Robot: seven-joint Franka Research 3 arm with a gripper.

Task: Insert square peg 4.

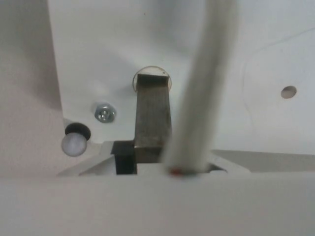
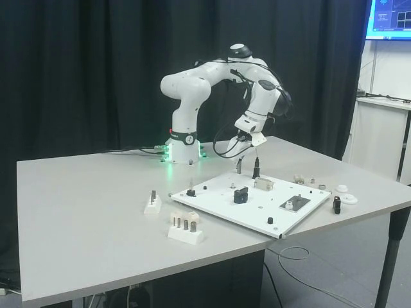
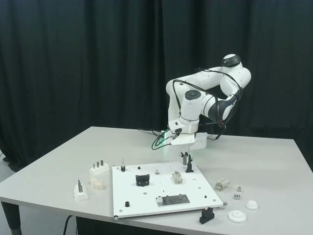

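Note:
In the wrist view a grey square peg point(image 1: 153, 115) is clamped in my gripper point(image 1: 153, 160). One black finger point(image 1: 123, 158) presses its side; the other is hidden behind a white cable point(image 1: 199, 93). The peg's far end hangs over a round hole point(image 1: 152, 73) in the white board point(image 1: 108, 49). In the first room view the gripper point(image 2: 242, 156) holds the peg point(image 2: 240, 166) upright just above the far edge of the board point(image 2: 212, 205). The second room view shows the gripper point(image 3: 184, 152) and peg point(image 3: 183, 158) at the board's point(image 3: 151, 196) far right corner.
A black post point(image 3: 189, 167) stands on the board right beside the peg. A nut point(image 1: 104, 113) and a white-tipped black knob point(image 1: 75, 140) lie close by. White peg holders point(image 3: 99, 170) sit left of the board; small parts point(image 3: 237, 214) lie to its right.

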